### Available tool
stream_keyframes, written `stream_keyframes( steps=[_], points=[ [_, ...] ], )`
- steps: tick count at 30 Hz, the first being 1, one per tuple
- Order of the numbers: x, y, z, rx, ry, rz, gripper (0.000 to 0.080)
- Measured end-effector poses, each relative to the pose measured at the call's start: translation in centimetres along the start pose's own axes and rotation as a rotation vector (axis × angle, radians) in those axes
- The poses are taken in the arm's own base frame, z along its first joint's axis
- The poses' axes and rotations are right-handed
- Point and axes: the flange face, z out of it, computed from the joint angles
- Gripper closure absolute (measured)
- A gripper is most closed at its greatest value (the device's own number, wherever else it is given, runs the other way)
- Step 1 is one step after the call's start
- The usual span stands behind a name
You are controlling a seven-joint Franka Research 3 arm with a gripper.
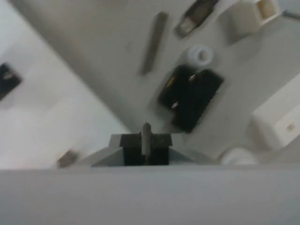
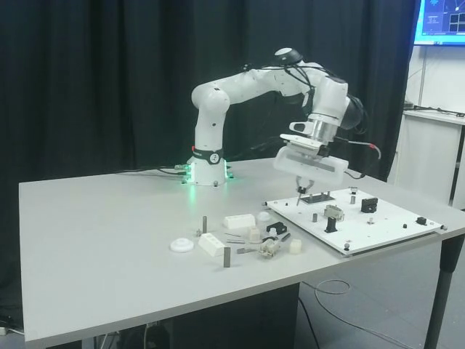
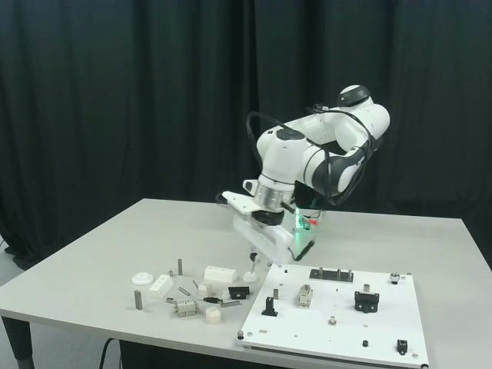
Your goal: Place square peg 1.
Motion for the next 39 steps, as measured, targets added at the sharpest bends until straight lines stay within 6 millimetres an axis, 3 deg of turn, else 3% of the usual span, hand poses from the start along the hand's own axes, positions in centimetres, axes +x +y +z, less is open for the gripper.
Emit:
stream_keyframes(
  steps=[25,39],
  points=[
    [9.1,3.6,4.3,-0.041,-0.009,-0.128,0.0768],
    [12.5,5.6,7.3,-0.018,-0.054,-0.201,0.0768]
  ],
)
